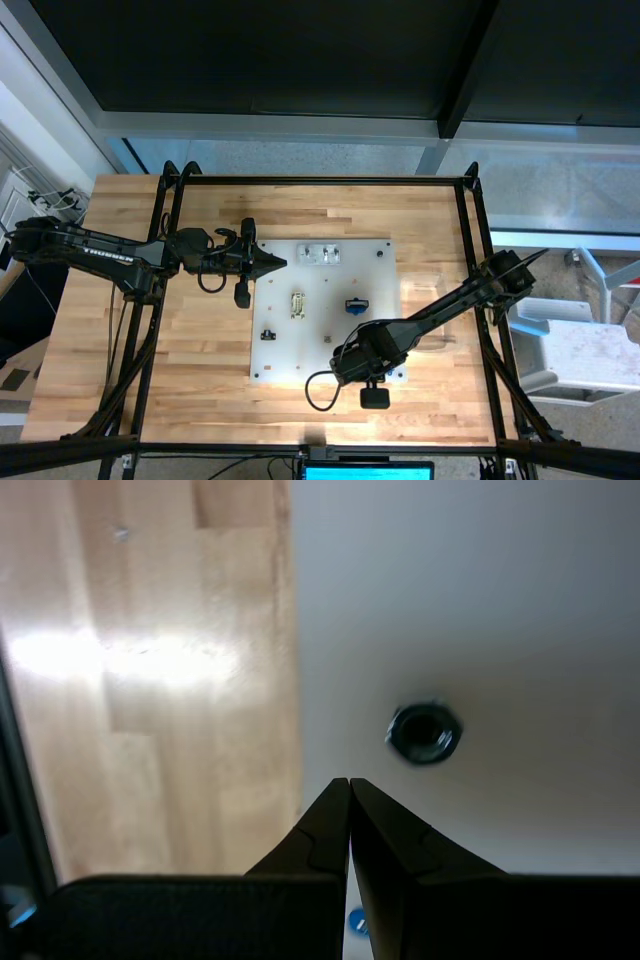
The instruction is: Unfasten the M12 fastener and place in the container
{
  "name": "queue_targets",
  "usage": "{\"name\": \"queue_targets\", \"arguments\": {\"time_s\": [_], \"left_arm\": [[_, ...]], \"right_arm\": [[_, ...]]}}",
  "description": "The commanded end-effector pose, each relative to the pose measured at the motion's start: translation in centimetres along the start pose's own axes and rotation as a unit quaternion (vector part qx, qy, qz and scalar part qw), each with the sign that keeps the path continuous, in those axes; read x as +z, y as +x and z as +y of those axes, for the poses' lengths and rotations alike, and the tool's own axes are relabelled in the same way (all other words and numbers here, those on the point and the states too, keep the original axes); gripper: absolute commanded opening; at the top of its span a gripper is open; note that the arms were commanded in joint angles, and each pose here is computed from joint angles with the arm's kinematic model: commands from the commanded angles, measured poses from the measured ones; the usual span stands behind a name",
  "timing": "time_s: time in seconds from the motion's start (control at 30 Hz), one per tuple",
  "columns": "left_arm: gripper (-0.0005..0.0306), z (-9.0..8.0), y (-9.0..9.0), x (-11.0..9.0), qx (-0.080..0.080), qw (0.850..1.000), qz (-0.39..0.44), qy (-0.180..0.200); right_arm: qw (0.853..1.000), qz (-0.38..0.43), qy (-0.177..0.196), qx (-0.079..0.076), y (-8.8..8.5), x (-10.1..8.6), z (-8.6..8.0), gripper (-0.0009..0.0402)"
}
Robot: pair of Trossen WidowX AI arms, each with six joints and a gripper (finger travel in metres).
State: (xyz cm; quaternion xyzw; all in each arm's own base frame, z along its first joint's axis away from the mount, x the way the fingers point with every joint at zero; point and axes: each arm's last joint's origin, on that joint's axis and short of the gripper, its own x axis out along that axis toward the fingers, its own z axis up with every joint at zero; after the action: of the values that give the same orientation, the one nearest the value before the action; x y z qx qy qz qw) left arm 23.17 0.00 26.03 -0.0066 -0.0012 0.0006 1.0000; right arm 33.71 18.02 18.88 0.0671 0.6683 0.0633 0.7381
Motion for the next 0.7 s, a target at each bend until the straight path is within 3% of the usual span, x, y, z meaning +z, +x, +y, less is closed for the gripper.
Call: {"name": "queue_targets", "arguments": {"time_s": [0.03, 0.1, 0.27, 0.3, 0.33, 0.4, 0.43, 0.47, 0.7], "left_arm": [[0.0000, 0.0, 0.0, 0.0, 0.000, 1.000, 0.000, 0.000], [0.0000, 0.0, 0.0, 0.0, 0.000, 1.000, 0.000, 0.000], [0.0000, 0.0, 0.0, 0.0, 0.000, 1.000, 0.000, 0.000], [0.0000, 0.0, 0.0, 0.0, 0.000, 1.000, 0.000, 0.000], [0.0000, 0.0, 0.0, 0.0, 0.000, 1.000, 0.000, 0.000], [0.0000, 0.0, 0.0, 0.0, 0.000, 1.000, 0.000, 0.000], [0.0000, 0.0, 0.0, 0.0, 0.000, 1.000, 0.000, 0.000], [0.0000, 0.0, 0.0, 0.0, 0.000, 1.000, 0.000, 0.000], [0.0000, 0.0, 0.0, 0.0, 0.000, 1.000, 0.000, 0.000]], "right_arm": [[1.000, -0.003, -0.003, 0.000, 0.5, 0.1, 0.0, 0.0000], [1.000, -0.008, -0.003, -0.008, 0.6, 0.0, -0.2, 0.0000], [1.000, -0.008, -0.003, -0.011, 0.6, 0.1, -0.3, 0.0000], [1.000, -0.011, -0.002, -0.025, 0.5, 0.1, -0.4, 0.0000], [0.998, -0.018, 0.002, -0.057, 0.5, 0.0, -0.6, 0.0000], [0.989, -0.032, 0.031, -0.137, 0.0, -0.2, -1.2, 0.0000], [0.986, -0.032, 0.037, -0.159, -0.2, -0.3, -1.3, 0.0000], [0.985, -0.030, 0.034, -0.165, -0.5, -0.4, -1.4, 0.0000], [0.986, -0.032, 0.031, -0.163, -0.9, -0.4, -1.4, 0.0000]]}}
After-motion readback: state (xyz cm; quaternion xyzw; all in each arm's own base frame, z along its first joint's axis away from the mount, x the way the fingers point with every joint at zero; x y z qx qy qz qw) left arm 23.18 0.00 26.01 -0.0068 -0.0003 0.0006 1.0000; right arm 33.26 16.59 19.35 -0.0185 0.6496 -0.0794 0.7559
